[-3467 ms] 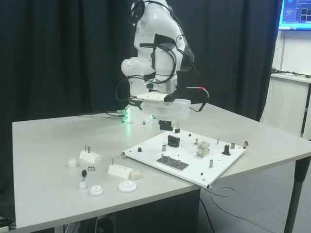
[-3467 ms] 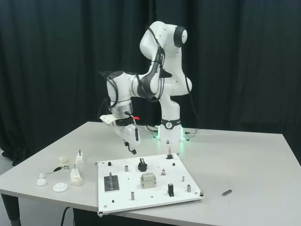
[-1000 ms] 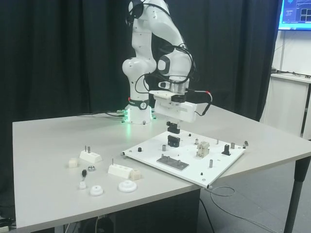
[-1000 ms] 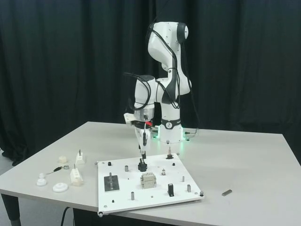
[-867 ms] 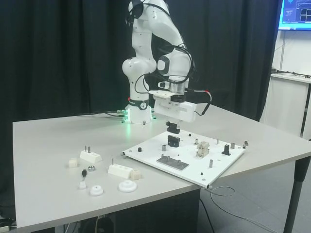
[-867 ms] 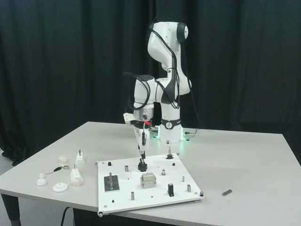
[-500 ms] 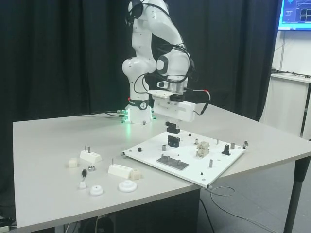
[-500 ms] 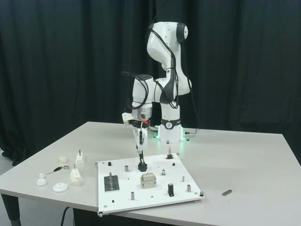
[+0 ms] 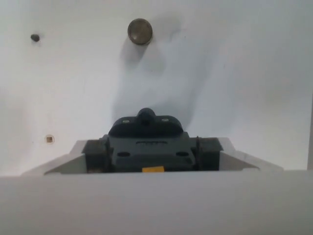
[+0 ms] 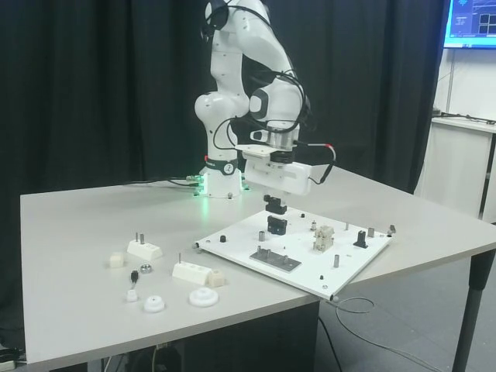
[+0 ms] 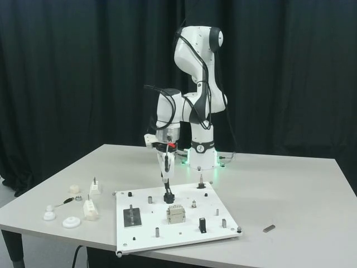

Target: Insert D-SUB.

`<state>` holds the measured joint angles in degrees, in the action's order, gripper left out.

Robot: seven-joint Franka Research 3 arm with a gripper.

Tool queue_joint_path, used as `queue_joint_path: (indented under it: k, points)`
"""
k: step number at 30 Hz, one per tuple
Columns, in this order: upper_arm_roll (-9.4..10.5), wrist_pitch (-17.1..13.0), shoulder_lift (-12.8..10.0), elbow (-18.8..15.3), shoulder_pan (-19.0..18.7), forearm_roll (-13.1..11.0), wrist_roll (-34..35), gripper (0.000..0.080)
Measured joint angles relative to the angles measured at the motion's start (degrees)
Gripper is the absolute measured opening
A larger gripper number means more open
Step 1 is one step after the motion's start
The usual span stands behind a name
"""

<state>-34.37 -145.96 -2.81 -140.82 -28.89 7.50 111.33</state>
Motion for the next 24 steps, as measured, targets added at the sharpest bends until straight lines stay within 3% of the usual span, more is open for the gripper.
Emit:
queue_joint_path:
  k: [24]
  points:
    - [1.01, -0.32, -2.22, 0.86, -0.09, -0.12, 0.00, 0.0378]
